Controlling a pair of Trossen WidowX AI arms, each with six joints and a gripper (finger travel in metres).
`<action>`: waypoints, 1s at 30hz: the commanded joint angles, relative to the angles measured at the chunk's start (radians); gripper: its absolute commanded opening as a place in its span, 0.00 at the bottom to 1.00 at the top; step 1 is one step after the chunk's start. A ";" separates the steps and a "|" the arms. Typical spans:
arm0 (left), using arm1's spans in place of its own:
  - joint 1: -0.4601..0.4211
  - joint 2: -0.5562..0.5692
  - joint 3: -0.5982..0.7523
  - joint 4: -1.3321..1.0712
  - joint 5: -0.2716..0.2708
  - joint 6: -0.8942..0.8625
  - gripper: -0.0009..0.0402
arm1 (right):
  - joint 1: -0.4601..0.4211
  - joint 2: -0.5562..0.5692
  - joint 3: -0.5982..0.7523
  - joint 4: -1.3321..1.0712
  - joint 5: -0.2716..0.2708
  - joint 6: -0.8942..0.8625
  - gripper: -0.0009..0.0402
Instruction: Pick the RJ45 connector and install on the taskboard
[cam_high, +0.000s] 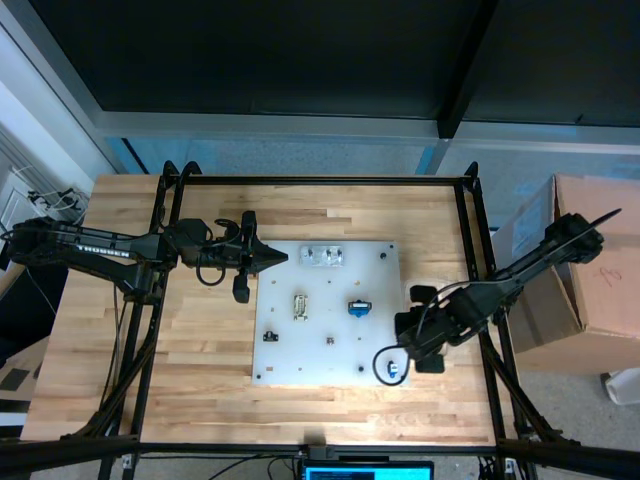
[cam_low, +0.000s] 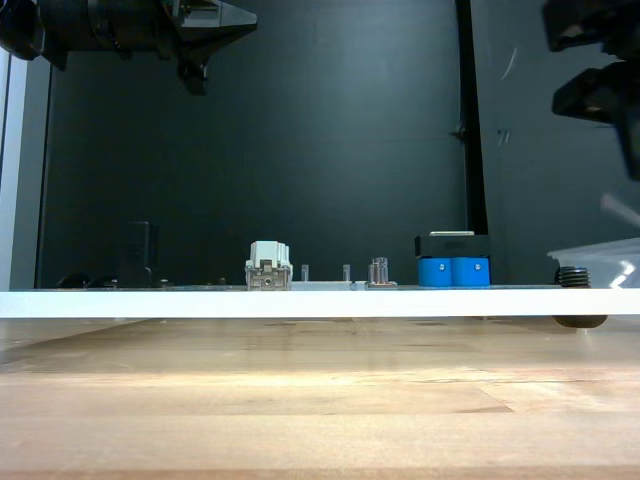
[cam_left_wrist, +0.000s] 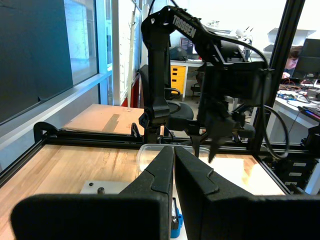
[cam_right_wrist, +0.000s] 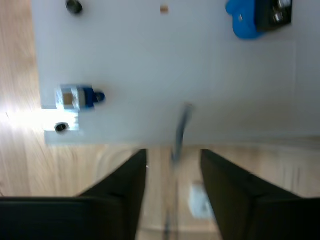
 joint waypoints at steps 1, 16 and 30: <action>0.000 0.000 0.000 0.000 0.000 0.000 0.02 | -0.002 0.064 0.062 0.002 0.005 0.006 0.59; 0.000 0.000 0.000 0.000 0.000 0.000 0.02 | -0.010 0.292 0.286 0.010 0.028 0.023 0.60; 0.000 0.000 0.000 0.000 0.000 0.000 0.02 | -0.006 0.180 0.174 -0.018 0.027 0.048 0.56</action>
